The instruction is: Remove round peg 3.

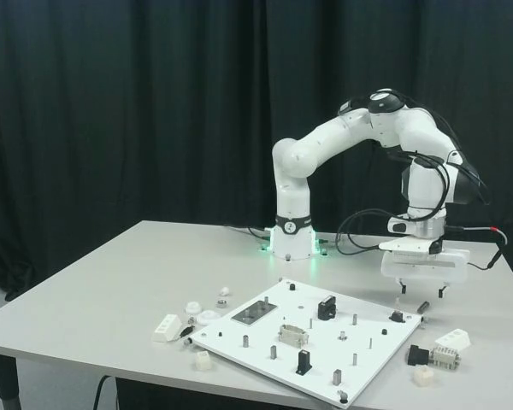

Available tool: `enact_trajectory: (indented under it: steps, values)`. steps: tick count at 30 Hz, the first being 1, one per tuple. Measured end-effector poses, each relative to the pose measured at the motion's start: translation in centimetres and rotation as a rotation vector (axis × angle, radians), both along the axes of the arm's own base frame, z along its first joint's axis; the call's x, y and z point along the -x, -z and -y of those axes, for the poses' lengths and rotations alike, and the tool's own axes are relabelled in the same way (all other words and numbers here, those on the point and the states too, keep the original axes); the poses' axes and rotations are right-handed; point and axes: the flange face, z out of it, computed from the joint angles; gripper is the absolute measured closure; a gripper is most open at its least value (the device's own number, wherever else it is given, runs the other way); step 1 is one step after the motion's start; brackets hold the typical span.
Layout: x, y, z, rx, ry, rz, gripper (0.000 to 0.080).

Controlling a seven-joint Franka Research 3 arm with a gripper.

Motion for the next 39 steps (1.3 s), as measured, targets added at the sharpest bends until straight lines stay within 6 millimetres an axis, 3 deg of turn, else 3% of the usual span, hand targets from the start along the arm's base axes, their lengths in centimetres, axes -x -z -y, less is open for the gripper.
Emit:
enact_trajectory:
  steps: [1,16,39]
  values:
    - [-0.1,-0.2,0.0,-0.002,0.001,0.002,0.0031]
    - [-0.9,-3.1,0.8,-0.006,0.01,0.012,0.0004]
    - [-1.5,-4.7,1.5,0.005,-0.01,0.027,0.0003]
